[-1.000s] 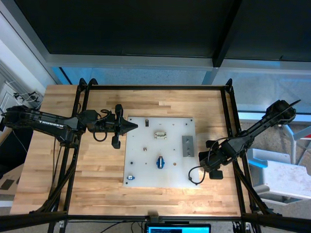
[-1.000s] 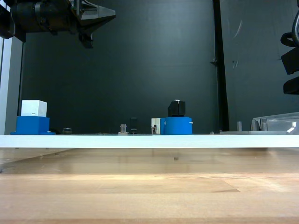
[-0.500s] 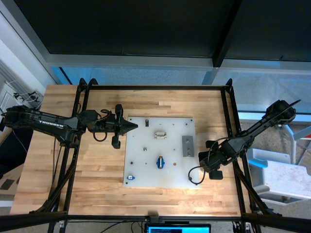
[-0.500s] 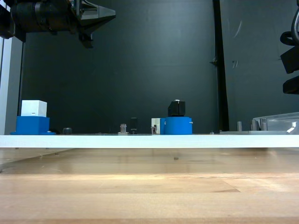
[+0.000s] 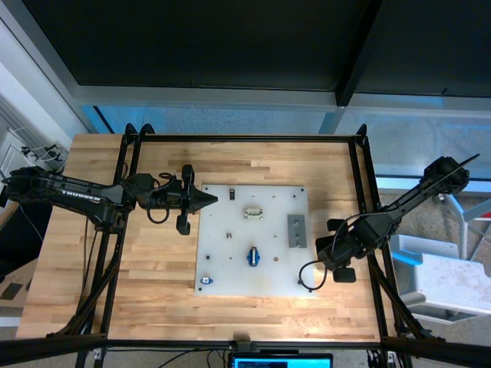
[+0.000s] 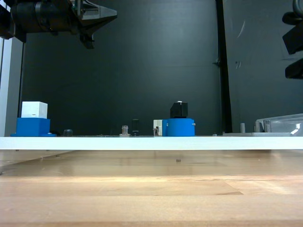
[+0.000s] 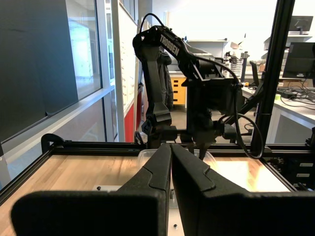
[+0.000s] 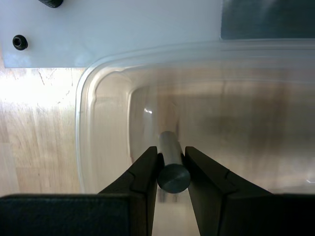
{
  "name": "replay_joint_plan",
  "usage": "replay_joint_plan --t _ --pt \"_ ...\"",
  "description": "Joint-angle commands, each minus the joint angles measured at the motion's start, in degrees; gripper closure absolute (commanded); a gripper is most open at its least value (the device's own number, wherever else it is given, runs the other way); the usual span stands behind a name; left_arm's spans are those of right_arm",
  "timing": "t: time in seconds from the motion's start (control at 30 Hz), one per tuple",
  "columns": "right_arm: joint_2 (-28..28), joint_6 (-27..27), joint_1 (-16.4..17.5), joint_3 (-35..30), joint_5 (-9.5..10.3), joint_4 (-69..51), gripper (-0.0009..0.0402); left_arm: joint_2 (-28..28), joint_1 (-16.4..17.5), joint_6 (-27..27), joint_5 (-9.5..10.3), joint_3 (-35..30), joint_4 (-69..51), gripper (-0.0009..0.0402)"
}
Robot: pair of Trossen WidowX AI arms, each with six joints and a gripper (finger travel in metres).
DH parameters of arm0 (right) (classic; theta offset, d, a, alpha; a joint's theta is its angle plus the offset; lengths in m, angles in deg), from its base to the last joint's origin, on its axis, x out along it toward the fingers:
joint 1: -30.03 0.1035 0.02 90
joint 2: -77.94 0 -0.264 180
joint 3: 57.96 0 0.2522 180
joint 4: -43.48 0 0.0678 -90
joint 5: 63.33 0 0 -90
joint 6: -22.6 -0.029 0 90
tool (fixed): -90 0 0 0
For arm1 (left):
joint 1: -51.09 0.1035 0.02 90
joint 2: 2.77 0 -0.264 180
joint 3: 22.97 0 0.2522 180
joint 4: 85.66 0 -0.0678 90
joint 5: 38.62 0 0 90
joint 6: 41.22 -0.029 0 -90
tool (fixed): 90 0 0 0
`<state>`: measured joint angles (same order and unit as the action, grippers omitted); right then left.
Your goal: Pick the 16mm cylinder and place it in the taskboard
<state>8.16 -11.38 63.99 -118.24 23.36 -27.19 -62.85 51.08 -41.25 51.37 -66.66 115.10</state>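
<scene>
While the right gripper [image 8: 171, 153] hangs over the clear plastic tray [image 8: 84, 128], its two fingers pinch the 16mm cylinder [image 8: 173, 172], a short grey peg held lengthwise between the pads with the tray floor beneath it. Ahead of those fingertips, past the tray rim, lies the white taskboard [image 8: 123, 29] with its grey block [image 8: 266, 19]. Well apart, across the board, the left gripper [image 5: 209, 198] hovers high above the taskboard's near edge, its fingers pressed together on nothing, tips pointing toward the right arm.
</scene>
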Motion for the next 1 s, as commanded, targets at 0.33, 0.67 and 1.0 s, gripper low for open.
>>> replay_joint_plan --t 0.33,0.67,1.0 --pt "1.2 0.4 -0.1 -6.7 -0.15 -7.7 0.0368 0.0 0.0 0.0 0.0 0.0 0.0 0.0393" --pt "1.9 0.4 -0.1 -12.4 -0.2 -13.9 0.0368 0.0 0.0 0.0 0.0 0.0 0.0 0.0393" --pt "1.9 0.6 -0.1 -13.1 -0.96 -14.5 0.0368 0.0 0.0 0.0 0.0 0.0 0.0 0.0393"
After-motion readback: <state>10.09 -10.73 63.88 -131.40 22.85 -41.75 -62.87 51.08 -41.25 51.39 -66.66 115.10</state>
